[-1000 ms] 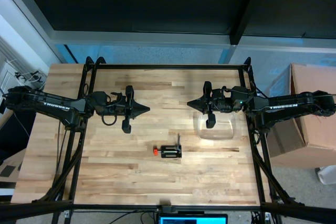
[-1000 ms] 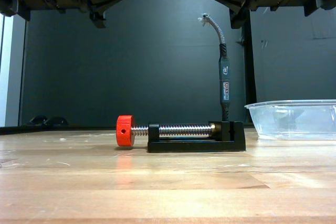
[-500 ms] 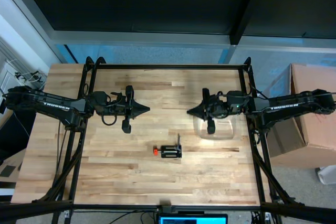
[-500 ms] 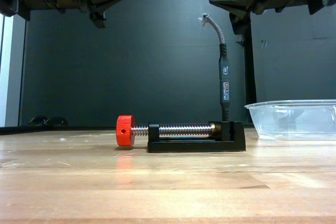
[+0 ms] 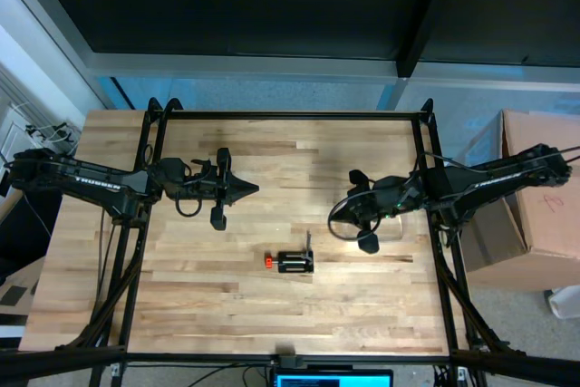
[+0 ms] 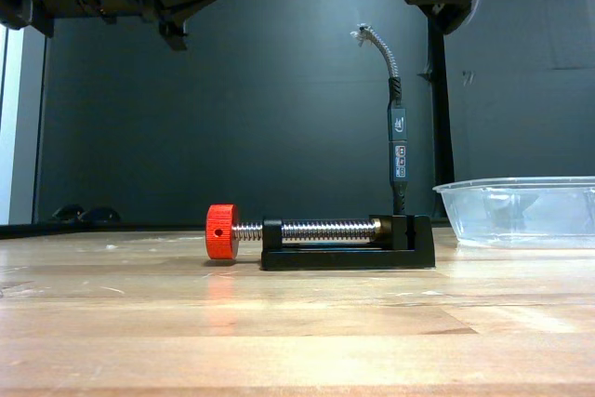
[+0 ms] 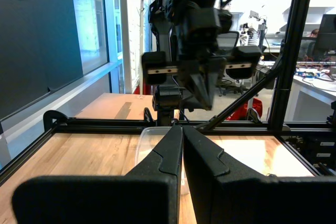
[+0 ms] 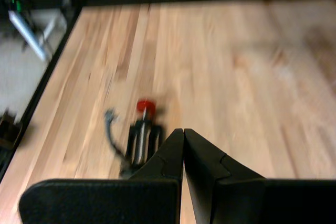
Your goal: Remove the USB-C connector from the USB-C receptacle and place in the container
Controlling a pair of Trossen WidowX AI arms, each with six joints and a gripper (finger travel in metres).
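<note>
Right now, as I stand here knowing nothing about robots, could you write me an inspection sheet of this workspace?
Surface: wooden table inside a black frame.
Job's things: USB-C connector stands upright in its seat at the right end of a clamp with a red knob. The clear container sits apart, to the clamp's right.
Clutter: nothing seen.
Grippers: left tool shut, empty, high over the table's left half. Right tool shut, empty, high, tilted down toward the clamp.
Cables: frayed cable stub curving up from the connector.
Surroundings: cardboard box right of the table; screen at the near edge.
</note>
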